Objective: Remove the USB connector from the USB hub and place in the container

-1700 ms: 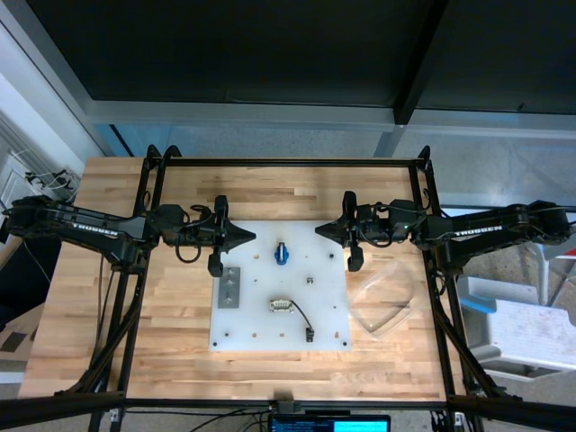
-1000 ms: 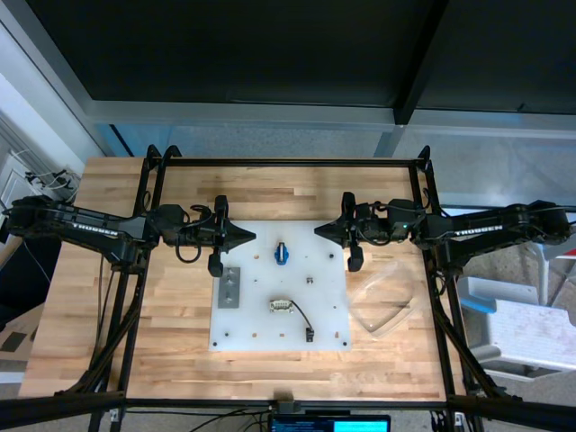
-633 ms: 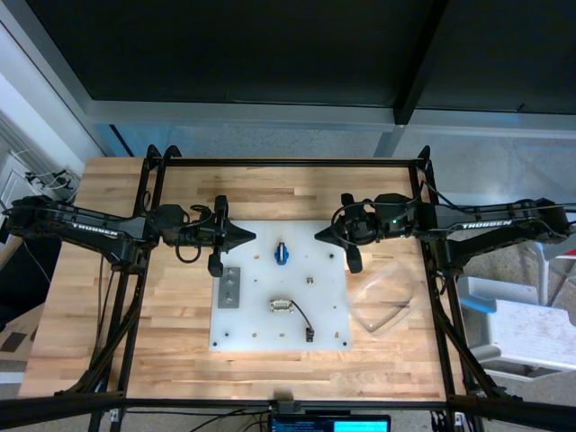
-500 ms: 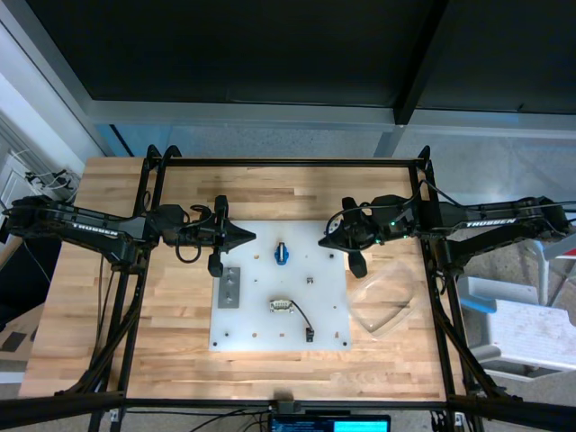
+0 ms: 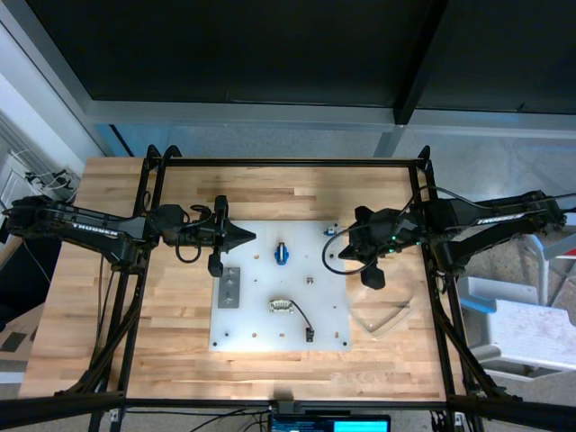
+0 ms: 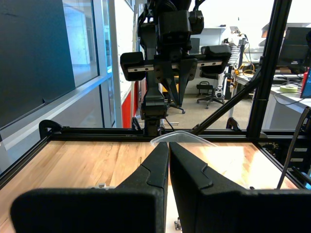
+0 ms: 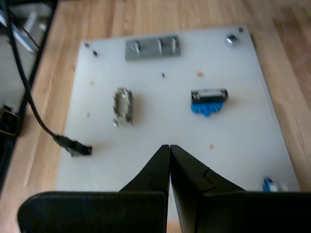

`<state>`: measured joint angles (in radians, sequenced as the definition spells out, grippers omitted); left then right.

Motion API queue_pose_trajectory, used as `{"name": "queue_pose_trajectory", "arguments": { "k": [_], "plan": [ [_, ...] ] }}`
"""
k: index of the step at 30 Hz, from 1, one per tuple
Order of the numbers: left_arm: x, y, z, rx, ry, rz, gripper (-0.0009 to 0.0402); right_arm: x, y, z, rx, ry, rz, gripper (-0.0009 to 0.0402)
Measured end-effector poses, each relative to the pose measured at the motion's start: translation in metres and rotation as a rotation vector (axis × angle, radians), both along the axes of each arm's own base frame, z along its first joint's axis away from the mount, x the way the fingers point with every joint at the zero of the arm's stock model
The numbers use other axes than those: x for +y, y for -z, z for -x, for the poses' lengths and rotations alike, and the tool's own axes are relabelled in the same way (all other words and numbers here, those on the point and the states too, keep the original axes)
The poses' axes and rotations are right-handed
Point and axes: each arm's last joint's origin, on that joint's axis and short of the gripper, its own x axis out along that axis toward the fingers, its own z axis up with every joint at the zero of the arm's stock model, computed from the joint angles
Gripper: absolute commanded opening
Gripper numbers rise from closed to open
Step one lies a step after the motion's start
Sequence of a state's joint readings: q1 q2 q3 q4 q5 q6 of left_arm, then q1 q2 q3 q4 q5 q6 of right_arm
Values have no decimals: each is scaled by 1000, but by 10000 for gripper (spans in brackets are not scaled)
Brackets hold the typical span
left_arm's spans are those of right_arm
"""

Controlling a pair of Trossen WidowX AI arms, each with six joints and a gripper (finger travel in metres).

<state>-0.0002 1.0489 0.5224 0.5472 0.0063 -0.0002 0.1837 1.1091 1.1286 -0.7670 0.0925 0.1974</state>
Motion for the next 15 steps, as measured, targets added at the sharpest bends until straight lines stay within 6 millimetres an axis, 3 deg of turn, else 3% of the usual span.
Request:
{"name": "queue_pose_trajectory", "arguments": {
  "k": [6, 15],
  "plan": [
    [0, 0, 0, 0, 0, 0, 1, 18, 2, 8, 43, -5, 26, 0],
    [0, 0, 0, 0, 0, 0, 1, 46, 14, 2, 101, -10, -29, 0]
  ]
}}
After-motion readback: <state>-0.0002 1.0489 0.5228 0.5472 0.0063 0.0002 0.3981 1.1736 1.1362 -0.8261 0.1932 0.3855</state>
